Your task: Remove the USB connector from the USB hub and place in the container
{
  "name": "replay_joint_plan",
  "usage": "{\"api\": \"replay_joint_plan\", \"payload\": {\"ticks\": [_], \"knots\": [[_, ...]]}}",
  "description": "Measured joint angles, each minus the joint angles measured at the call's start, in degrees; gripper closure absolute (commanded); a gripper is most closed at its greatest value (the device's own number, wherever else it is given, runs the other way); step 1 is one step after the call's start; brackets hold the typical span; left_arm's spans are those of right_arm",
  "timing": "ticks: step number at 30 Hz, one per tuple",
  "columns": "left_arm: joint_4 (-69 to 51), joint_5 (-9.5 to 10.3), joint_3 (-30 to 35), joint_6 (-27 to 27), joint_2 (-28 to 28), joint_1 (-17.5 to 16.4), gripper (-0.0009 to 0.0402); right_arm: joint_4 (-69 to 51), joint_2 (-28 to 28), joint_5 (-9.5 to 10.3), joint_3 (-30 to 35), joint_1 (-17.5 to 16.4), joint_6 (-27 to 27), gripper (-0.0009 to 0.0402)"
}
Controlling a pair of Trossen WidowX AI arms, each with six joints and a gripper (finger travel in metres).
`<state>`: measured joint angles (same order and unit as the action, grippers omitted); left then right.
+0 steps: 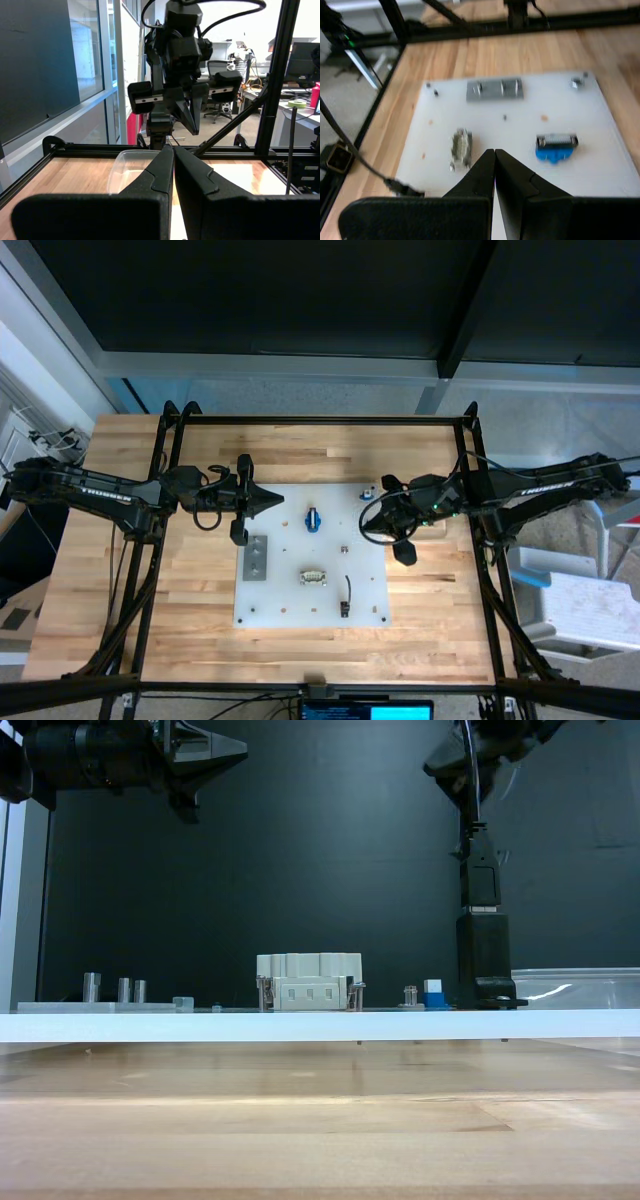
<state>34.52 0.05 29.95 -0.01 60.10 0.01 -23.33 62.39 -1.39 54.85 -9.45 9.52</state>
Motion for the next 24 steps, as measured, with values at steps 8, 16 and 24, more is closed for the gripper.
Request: {"api": "replay_joint_plan", "payload": {"ticks": [8, 16, 24], "knots": [[0.0, 0.00, 0.0, 0.0, 0.0, 0.0, 0.0392, -4.7, 0.0, -3.61, 1.1, -4.4, 8.4, 0.0394], [0.0, 0.00, 0.0, 0.0, 0.0, 0.0, 0.0393, -9.5, 0.3, -7.23, 1.7, -9.3, 14.3, 0.0393], [0.0, -0.02, 0.0, 0.0, 0.0, 0.0, 0.0392, -19.5, 6.6, -9.27, 10.7, -15.7, 17.3, 0.0393]]}}
